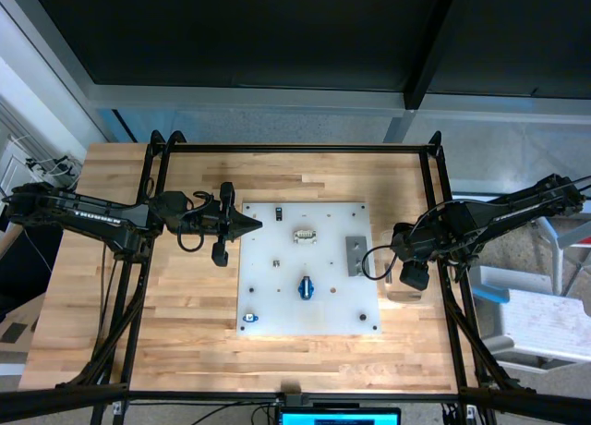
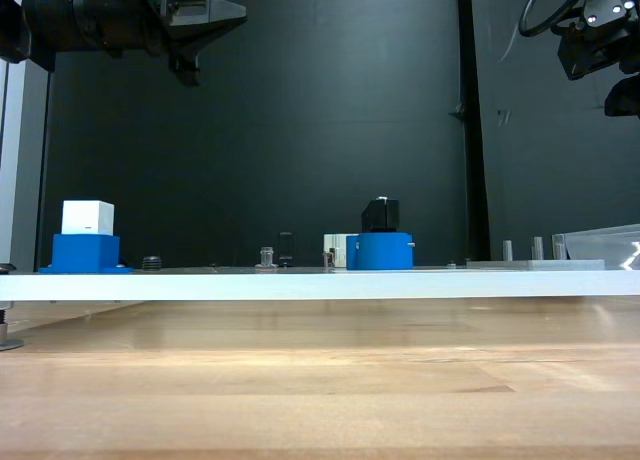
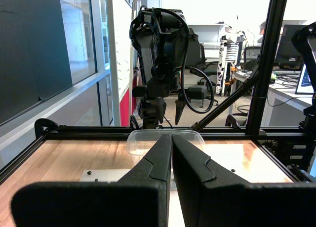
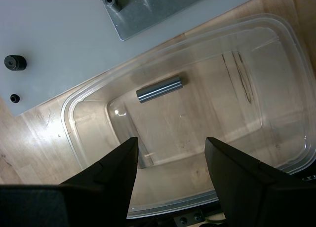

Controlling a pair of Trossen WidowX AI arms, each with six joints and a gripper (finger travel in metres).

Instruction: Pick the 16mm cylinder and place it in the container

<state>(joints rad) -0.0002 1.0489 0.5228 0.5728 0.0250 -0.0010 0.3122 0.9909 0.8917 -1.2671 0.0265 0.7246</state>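
The clear container point(image 4: 291, 44) sits on the wooden bench point(image 1: 185, 333) just beside the right edge of the white board point(image 1: 277, 296), near the grey metal block point(image 4: 148, 15) that is fixed to that board. Inside it lies the 16mm cylinder point(image 4: 159, 89) — a short steel-grey bar on its side, flat on the tray floor, toward the end of the tray nearest the board. It is the only thing in the container.

The right hand point(image 4: 170, 140) hangs above the container, pointing down into it. It is released: its two black fingers point(image 4: 113, 168) are spread well apart with nothing between them, and they do not touch the cylinder.

The left hand point(image 1: 242, 224) is over the left edge of the white board, high above the bench in the low view, pointing across toward the right arm. It is clenched — the fingers are pressed together with nothing in them.

On the board a round blue holder point(image 1: 306, 287) stands near the middle, and a blue base with a white cube point(image 2: 87, 235) on top stands at the near left corner.
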